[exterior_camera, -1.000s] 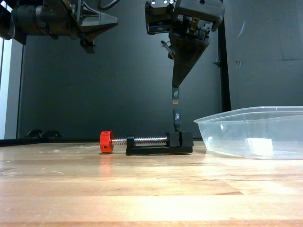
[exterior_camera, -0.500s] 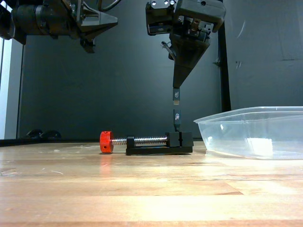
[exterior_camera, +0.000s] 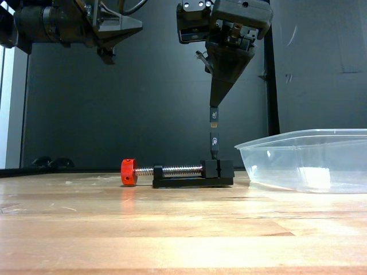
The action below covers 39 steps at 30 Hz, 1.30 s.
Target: Pick the USB-C connector and install on taskboard
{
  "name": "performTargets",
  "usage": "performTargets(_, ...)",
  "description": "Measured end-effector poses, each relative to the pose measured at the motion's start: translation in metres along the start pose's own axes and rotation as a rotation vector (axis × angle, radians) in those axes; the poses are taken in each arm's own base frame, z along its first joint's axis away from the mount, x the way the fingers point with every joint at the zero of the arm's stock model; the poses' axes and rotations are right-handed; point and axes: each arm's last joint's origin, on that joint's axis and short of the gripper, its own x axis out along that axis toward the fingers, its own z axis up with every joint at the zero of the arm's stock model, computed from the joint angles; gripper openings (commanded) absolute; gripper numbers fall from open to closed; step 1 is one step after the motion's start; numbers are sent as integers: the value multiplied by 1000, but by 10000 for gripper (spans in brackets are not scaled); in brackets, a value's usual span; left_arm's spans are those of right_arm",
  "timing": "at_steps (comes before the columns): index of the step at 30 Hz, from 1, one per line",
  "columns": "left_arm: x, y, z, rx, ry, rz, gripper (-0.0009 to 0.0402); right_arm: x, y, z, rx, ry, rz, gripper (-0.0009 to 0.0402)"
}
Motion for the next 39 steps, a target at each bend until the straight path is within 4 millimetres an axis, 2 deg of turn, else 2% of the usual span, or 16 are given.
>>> performTargets(27,0,0,0,0,0,0,0,1,5,-1,-3,1,-16,0)
performTargets(39,0,0,0,0,0,0,0,1,6,5,-19,17,-37,0)
